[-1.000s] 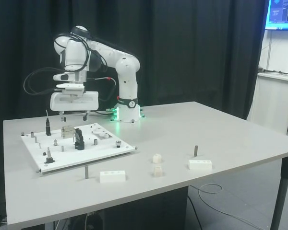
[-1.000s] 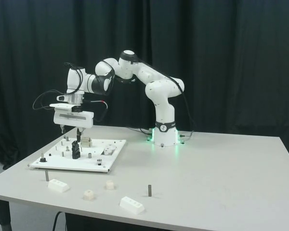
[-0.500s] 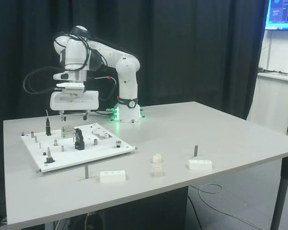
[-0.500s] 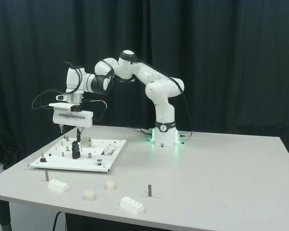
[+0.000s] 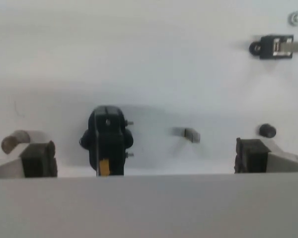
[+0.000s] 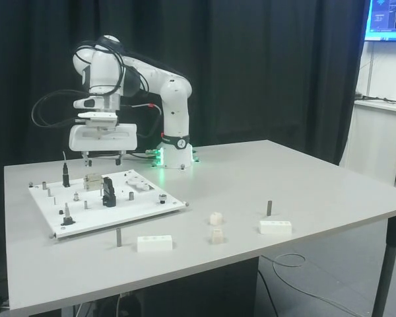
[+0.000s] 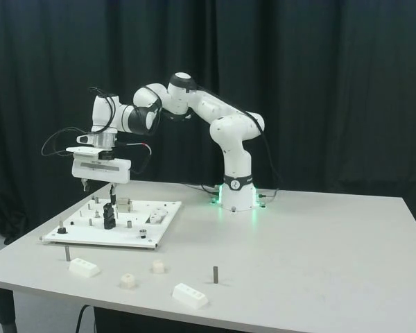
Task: Pick round peg 3.
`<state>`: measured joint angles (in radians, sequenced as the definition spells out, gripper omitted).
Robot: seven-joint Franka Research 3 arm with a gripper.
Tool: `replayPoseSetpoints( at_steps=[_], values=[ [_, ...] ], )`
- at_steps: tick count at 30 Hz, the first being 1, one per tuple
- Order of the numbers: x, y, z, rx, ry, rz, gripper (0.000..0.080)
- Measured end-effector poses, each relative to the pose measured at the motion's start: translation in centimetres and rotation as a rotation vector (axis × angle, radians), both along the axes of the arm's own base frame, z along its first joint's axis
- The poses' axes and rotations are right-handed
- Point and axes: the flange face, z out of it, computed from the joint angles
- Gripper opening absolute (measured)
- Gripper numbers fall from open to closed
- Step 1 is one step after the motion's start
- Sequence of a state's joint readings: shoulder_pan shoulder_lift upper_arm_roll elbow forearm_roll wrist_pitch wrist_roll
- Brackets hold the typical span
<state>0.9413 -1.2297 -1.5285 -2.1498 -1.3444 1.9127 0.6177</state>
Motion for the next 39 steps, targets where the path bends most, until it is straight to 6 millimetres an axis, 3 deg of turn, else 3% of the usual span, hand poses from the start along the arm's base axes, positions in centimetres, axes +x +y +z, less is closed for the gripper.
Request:
replayPoseSetpoints(
  at_steps=[17,39],
  values=[
    [5.8,-0.1,-0.4,0.006,-0.021,0.021,0.0800],
    [13.5,-0.6,-4.4,0.010,0.033,0.011,0.0800]
  ],
)
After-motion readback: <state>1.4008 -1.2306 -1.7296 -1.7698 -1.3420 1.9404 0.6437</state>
